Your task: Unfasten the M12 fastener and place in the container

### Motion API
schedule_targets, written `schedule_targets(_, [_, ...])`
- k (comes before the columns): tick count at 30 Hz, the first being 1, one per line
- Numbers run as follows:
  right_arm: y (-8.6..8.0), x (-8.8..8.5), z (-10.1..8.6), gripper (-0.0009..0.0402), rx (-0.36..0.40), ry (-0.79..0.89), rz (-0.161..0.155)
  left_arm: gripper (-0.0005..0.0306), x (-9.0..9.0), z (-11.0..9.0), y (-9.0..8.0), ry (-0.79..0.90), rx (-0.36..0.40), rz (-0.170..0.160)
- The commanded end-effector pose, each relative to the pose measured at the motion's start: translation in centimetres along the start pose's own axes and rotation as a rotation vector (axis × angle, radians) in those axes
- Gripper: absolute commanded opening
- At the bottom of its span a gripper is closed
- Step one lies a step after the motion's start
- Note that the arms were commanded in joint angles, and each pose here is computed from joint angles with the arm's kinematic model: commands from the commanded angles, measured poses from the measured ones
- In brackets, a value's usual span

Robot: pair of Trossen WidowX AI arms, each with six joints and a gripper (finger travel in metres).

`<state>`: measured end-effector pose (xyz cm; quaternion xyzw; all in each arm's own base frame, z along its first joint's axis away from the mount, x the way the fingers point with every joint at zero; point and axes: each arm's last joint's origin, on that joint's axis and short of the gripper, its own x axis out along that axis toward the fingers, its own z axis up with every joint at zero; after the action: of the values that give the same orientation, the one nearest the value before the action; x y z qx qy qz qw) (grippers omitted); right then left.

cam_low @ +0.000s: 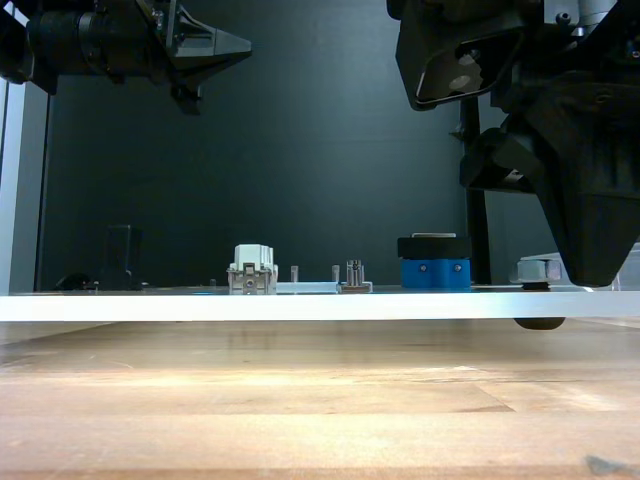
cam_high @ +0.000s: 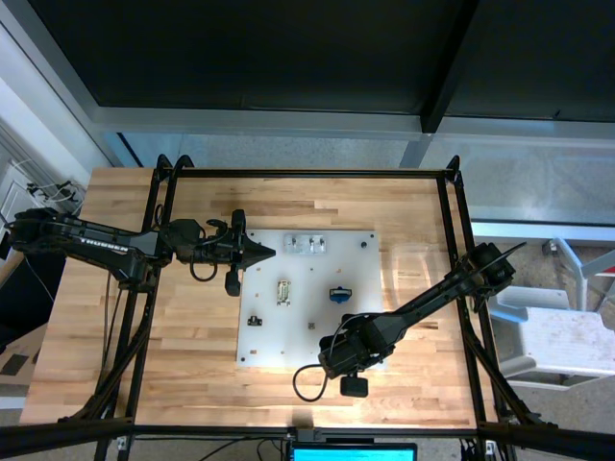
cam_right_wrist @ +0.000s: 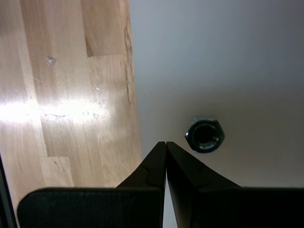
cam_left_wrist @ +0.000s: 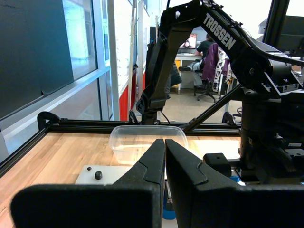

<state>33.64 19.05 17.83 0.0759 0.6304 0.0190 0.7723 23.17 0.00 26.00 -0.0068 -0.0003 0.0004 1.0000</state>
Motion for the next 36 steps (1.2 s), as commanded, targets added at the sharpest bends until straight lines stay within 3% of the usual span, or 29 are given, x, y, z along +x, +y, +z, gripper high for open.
schedule_targets(1, [-0.1, -0.2, -0.1, 0.0000, 0.002, -0.003, -0.018, 0.0000, 0.0, 0.0, 0.0, -0.001, 0.000, 0.000])
schedule_targets(15, [-0.3, -0.5, -0.1, 0.0000, 0.003, -0.014, -0.046, 0.0000, 0.0, 0.0, 0.0, -0.001, 0.000, 0.000])
schedule_targets(16, [-0.5, -0.6, -0.2, 0.0000, 0.005, -0.017, -0.081, 0.0000, 0.0, 0.0, 0.0, -0.001, 0.000, 0.000])
schedule_targets(19, [-1.3, -1.2, -0.7, 0.0000, 0.073, -0.050, -0.250, 0.0000, 0.0, 0.0, 0.0, -0.001, 0.000, 0.000])
schedule_targets(20, [-1.4, -1.3, -0.8, 0.0000, 0.080, -0.051, -0.272, 0.0000, 0.0, 0.0, 0.0, -0.001, 0.000, 0.000])
schedule_targets(21, [-1.5, -1.6, -0.8, 0.0000, 0.082, -0.053, -0.275, 0.0000, 0.0, 0.0, 0.0, -0.001, 0.000, 0.000])
schedule_targets(24, [-1.4, -2.1, -0.9, 0.0000, 0.099, -0.058, -0.258, 0.0000, 0.0, 0.0, 0.0, -0.001, 0.000, 0.000])
schedule_targets(26, [-1.3, -2.5, -1.0, 0.0000, 0.113, -0.048, -0.226, 0.0000, 0.0, 0.0, 0.0, -0.001, 0.000, 0.000])
schedule_targets(31, [-1.0, -3.0, -1.1, 0.0000, 0.121, 0.010, -0.104, 0.0000, 0.0, 0.0, 0.0, -0.001, 0.000, 0.000])
schedule_targets(36, [-0.3, -3.1, -0.9, 0.0000, 0.075, 0.046, 0.048, 0.0000, 0.0, 0.0, 0.0, -0.001, 0.000, 0.000])
